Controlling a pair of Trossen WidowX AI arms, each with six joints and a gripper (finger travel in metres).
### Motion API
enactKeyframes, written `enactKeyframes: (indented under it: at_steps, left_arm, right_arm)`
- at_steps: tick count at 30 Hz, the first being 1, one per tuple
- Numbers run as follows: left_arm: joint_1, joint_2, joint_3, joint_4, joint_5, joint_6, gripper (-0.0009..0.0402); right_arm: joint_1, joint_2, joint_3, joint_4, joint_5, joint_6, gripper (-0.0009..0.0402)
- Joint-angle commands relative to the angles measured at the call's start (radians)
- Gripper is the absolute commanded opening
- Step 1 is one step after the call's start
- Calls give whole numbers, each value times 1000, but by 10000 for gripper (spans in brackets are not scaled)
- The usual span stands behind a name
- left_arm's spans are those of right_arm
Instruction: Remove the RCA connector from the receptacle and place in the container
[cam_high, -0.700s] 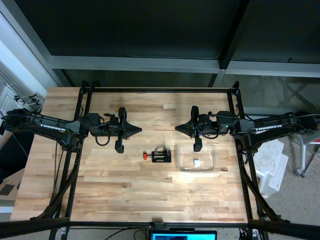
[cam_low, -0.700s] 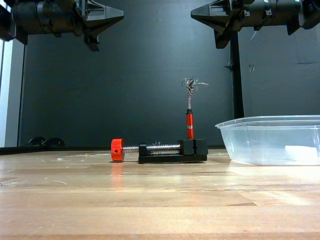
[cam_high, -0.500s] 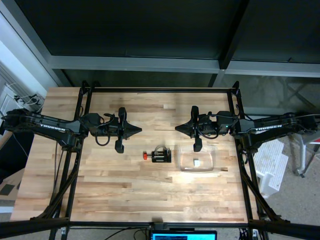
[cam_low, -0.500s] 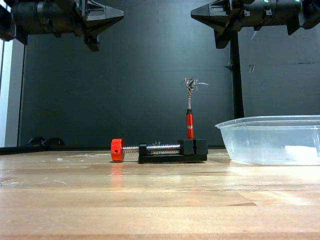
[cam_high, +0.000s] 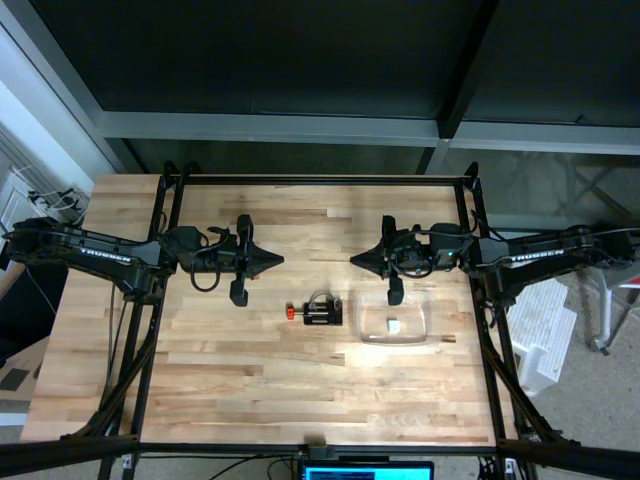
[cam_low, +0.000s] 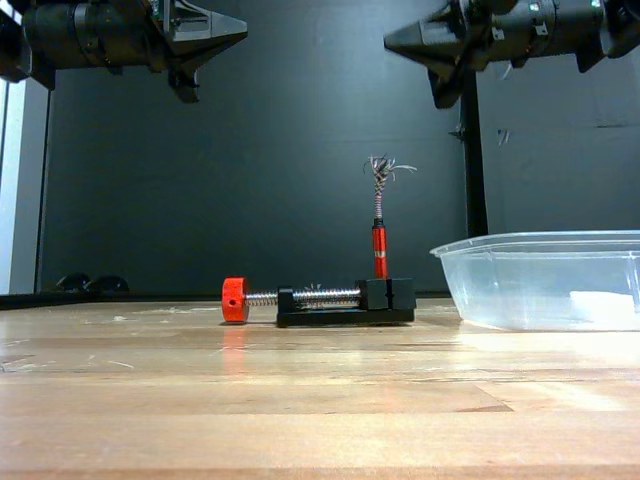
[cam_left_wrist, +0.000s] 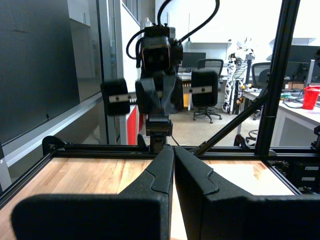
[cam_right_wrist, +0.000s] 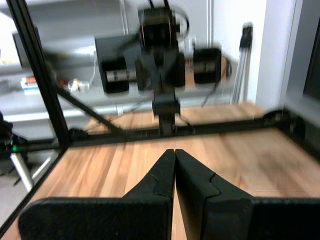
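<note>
Pale plank-wood desk (cam_high: 250, 370), bordered by a black metal frame (cam_high: 320, 180); a small white square piece (cam_high: 394, 325) lies right of the desk's centre. Lit blue screen (cam_high: 367, 470) sits at the near edge, and a white stack (cam_high: 540, 335) lies on the floor off the right side. Left wrist view background: office chair (cam_left_wrist: 207, 100) and a red cup (cam_left_wrist: 311, 96) on another desk.

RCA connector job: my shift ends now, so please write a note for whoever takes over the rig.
Grippers: left gripper and right gripper are both shut, empty and high above the table, tips facing each other.
Things: the connector stands upright in the receptacle, just left of the container, which holds only a small white piece.
Done: nothing yet.
Left: grip the connector, pull it out, drop it in the container.
</note>
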Motion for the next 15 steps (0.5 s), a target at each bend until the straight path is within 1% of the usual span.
enactKeyframes:
  at_steps: [1,5,8,15]
  left_arm:
    - [0,0,0,0,0,0,0]
    - [0,0,0,0,0,0,0]
    - [0,0,0,0,0,0,0]
    - [0,0,0,0,0,0,0]
  right_arm:
    - [6,10,58,-183,1,-1,0]
    - [18,36,147,-367,3,-5,0]
    - [27,74,222,-514,3,-8,0]
    - [52,203,397,-823,11,-27,0]
